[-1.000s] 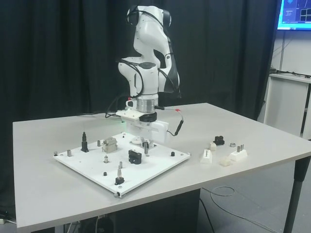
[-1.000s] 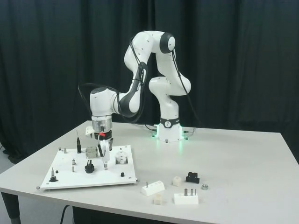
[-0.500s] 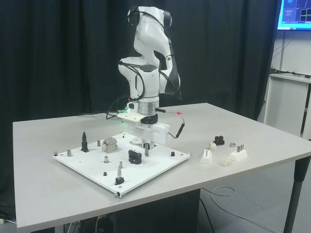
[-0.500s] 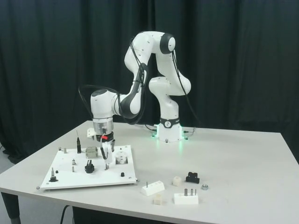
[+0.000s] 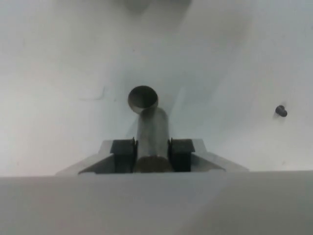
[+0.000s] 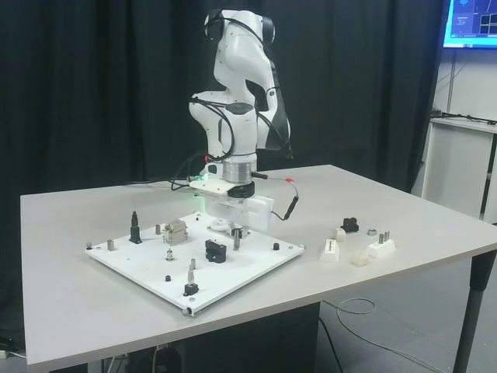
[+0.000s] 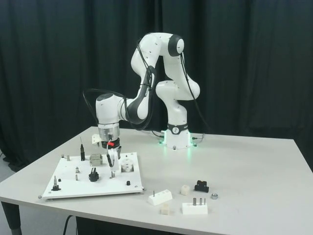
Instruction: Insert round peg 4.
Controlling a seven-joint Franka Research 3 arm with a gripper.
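Black curtains close off the room behind a grey counter (image 6: 93,225), on which a white assembly board (image 6: 256,260) lies with small fixtures standing on it. Franka arm (image 7: 146,63), white, is bolted at the far side of the counter and reaches down over the board.

Gripper (image 5: 151,155): the fingers (image 5: 122,154) are pinching round peg 4 (image 5: 152,134), a grey metal cylinder, 1 pad on each side near its upper end. The grip high on the peg leaves the lower length free, which in my judgement is so it can go into the hole without the pads meeting the board.

Position of the peg: in the wrist view its lower tip sits at the rim of a round hole (image 5: 143,97) in the board, overlapping the near edge. Whether the tip is already inside or just above cannot be told. The peg is held roughly upright, which suits a straight downward insertion. In the room views the gripper (image 7: 112,159) hangs low over the middle of the board, beside a white round fixture (image 7: 128,164).

Other items: 1 small black screw head (image 5: 280,111) in the board, apart from the hole. Loose white blocks (image 7: 159,197) and a black part (image 7: 201,186) lie on the counter, well apart from the board.

Markings: no legible label or brand is found on the arm, the board or the parts. A screen (image 6: 470,22) at the room's edge shows content too small to read.
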